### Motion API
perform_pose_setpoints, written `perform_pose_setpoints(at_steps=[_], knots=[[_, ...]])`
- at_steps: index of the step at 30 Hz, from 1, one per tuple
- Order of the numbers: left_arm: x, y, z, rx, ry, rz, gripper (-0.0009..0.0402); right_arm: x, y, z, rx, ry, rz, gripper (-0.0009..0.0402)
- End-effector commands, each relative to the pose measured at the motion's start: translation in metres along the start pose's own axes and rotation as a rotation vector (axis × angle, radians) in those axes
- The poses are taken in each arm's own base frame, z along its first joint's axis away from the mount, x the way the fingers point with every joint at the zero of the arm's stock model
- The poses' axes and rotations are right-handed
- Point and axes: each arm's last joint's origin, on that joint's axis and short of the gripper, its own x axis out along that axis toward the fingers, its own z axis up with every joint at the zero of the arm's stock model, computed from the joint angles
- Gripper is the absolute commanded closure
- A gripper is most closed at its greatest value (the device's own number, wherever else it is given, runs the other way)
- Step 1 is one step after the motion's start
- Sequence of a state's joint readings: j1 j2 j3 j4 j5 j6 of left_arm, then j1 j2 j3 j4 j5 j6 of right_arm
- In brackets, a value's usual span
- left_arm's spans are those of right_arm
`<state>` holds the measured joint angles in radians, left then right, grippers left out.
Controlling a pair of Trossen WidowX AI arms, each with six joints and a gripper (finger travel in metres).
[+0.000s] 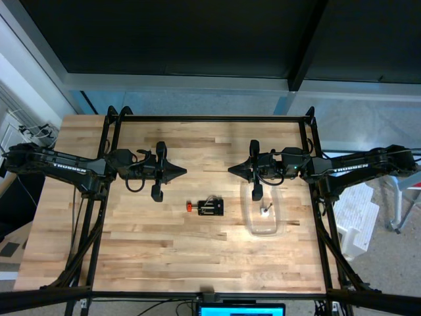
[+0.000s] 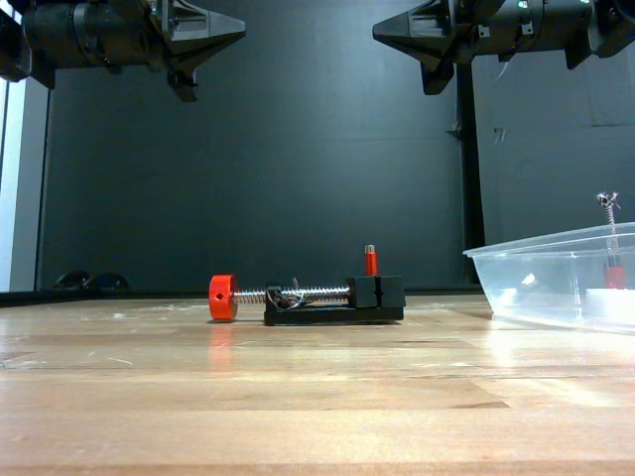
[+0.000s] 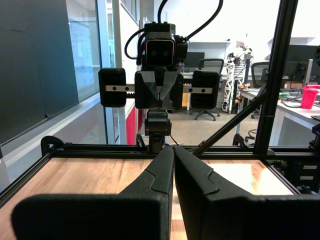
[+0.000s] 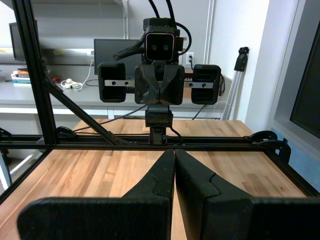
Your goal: Pick the RCA connector and install on taskboard
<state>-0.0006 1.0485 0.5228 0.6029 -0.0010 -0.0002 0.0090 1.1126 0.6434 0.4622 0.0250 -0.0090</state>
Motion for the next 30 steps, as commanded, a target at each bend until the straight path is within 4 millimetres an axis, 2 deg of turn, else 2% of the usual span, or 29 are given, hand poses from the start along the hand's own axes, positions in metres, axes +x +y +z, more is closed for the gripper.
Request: perform_pose_setpoints(at_steps=[1,13,20,30], knots=[[0.000,0.000,0.000,0.000,0.000,0.000,0.0393,0.000,0.000,0.000,0.001,0.000,0.000,0.0393],[0.000,0.000,0.000,0.000,0.000,0.000,0.0393,-0.003,0.000,0.001,0.003,0.020,0.000,0.0393],[0.000,0.000,0.000,0.000,0.001,0.000,0.0393,-0.017,0.000,0.008,0.011,0.184,-0.002,0.0393],[0.000,0.000,0.000,0.000,0.000,0.000,0.0393,-0.036,0.005,0.007,0.007,0.525,0.018,0.0393]])
